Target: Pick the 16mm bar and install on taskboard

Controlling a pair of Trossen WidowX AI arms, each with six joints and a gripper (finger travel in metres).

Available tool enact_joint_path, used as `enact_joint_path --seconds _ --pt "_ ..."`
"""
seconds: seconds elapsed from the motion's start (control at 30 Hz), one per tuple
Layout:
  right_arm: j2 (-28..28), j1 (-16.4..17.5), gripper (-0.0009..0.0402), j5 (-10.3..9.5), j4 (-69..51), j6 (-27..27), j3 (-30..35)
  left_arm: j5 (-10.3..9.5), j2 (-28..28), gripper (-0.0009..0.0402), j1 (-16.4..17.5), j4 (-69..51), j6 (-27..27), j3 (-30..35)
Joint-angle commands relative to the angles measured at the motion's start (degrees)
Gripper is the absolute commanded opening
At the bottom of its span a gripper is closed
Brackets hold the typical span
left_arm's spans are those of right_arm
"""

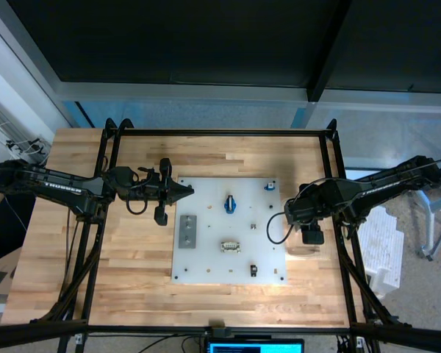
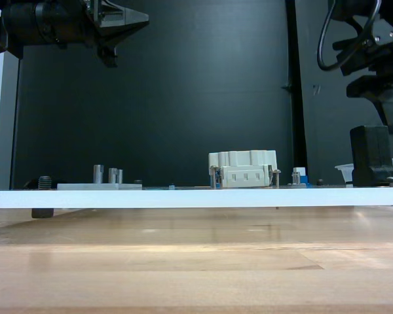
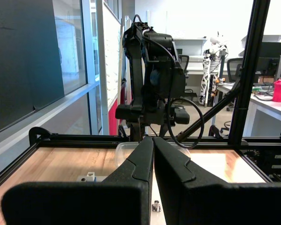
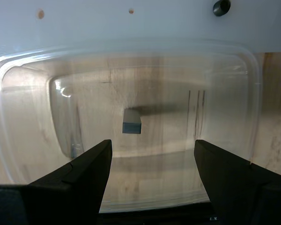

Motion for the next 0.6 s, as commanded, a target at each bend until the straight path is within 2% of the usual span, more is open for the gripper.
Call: enact_joint_path --seconds 0.03,0.6 --pt "0.0 0.35 0.0245 -0.04 1.36 0.04 -1.05 0.02 0.0 0.0 0.0 0.02 0.0 0.0" --pt "0.0 1.01 0.0245 -0.5 6.73 1.99 -6.16 0.02 0.0 0.0 0.0 0.02 0.0 0.0"
